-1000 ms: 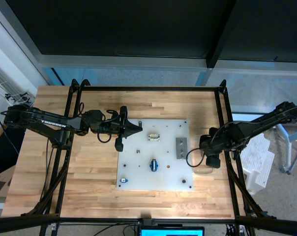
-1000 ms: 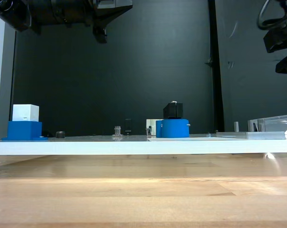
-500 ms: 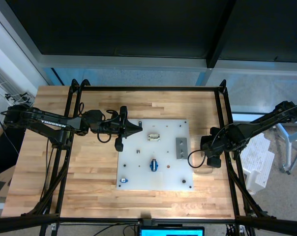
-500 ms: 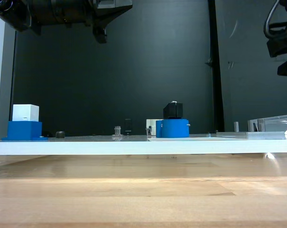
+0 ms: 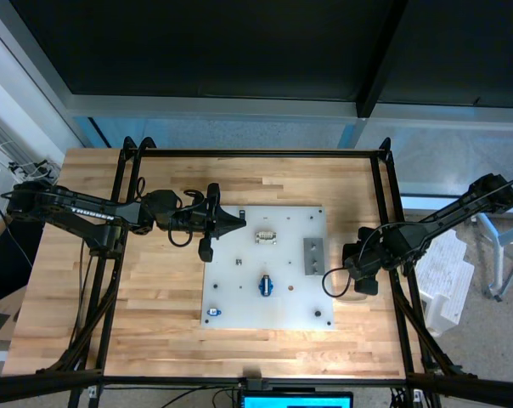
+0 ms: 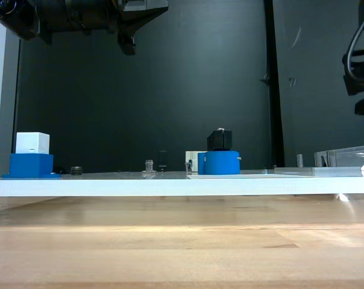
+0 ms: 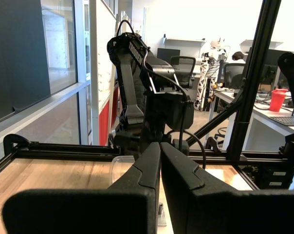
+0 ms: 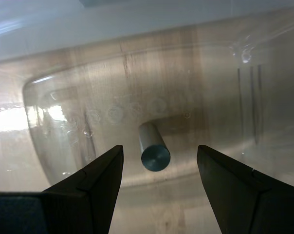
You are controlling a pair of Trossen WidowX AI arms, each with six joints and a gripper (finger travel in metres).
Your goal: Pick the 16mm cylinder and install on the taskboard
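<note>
The 16mm cylinder (image 8: 152, 147), a short grey metal peg, lies on its side in a clear plastic tray (image 8: 64, 112). My right gripper (image 8: 159, 150) hangs open straight above it, one finger on each side, not touching. From above, that right gripper (image 5: 363, 276) sits just off the right edge of the white taskboard (image 5: 239, 293) and hides the peg. My left gripper (image 5: 237, 220) is shut and empty, held over the board's far left corner; its fingers (image 7: 147, 161) are pressed together.
On the board stand a grey block (image 5: 312, 255), a blue fitting (image 5: 265, 286) and a beige connector (image 5: 265, 235). A small blue and white part (image 5: 212, 314) sits at its near left corner. The black frame rail (image 5: 391, 255) runs just right of the tray.
The right arm has shifted a little toward the table's near side and the right edge. The left arm has not moved.
</note>
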